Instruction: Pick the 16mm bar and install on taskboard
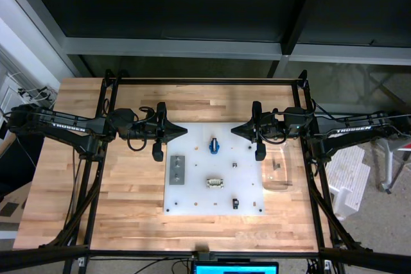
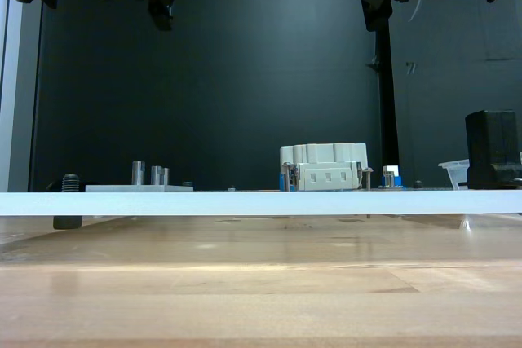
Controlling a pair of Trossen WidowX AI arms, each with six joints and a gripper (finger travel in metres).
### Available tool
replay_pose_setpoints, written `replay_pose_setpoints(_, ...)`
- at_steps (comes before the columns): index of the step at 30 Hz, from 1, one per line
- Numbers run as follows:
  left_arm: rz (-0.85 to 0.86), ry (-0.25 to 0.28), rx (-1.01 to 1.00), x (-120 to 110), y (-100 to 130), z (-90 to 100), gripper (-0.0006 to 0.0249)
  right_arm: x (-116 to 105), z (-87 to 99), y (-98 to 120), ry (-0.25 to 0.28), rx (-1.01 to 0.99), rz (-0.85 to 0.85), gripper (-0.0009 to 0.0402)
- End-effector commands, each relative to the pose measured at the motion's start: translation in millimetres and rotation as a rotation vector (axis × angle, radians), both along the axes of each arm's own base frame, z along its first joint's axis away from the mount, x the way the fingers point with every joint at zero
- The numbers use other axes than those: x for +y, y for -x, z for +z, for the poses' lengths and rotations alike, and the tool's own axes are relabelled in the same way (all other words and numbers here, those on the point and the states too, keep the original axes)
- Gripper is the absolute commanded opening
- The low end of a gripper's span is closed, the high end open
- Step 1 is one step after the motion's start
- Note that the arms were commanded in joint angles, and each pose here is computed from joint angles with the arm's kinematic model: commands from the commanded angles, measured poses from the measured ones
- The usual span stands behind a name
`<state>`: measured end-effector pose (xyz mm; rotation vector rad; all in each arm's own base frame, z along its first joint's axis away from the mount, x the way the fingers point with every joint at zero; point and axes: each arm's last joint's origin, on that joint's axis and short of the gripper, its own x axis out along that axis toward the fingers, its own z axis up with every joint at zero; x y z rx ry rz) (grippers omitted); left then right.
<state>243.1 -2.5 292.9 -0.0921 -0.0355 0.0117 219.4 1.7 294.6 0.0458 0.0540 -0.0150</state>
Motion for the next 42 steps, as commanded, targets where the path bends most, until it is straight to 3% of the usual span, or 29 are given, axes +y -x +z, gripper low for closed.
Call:
replay_pose_setpoints(1, 0.0, -0.001, 0.0, 0.1, -0.1, 0.0, 0.0, 1.3, 5.0, 0.0, 0.006, -0.075, 0.028, 0.0)
replay_pose_setpoints(26, 0.0, -0.001, 0.0, 0.1, -0.1, 0.0, 0.0, 1.4, 5.0, 0.4, 0.0, -0.063, 0.029, 0.0)
replay_pose_setpoints(32, 0.0, 0.0, 0.0, 0.1, -0.1, 0.0, 0.0, 1.5, 8.4, 3.4, 0.011, 0.072, 0.033, 0.0)
replay_pose_setpoints(42, 0.0, -0.001, 0.0, 0.1, -0.1, 0.0, 0.0, 3.8, 18.3, 18.2, -0.026, 0.453, 0.074, 0.0)
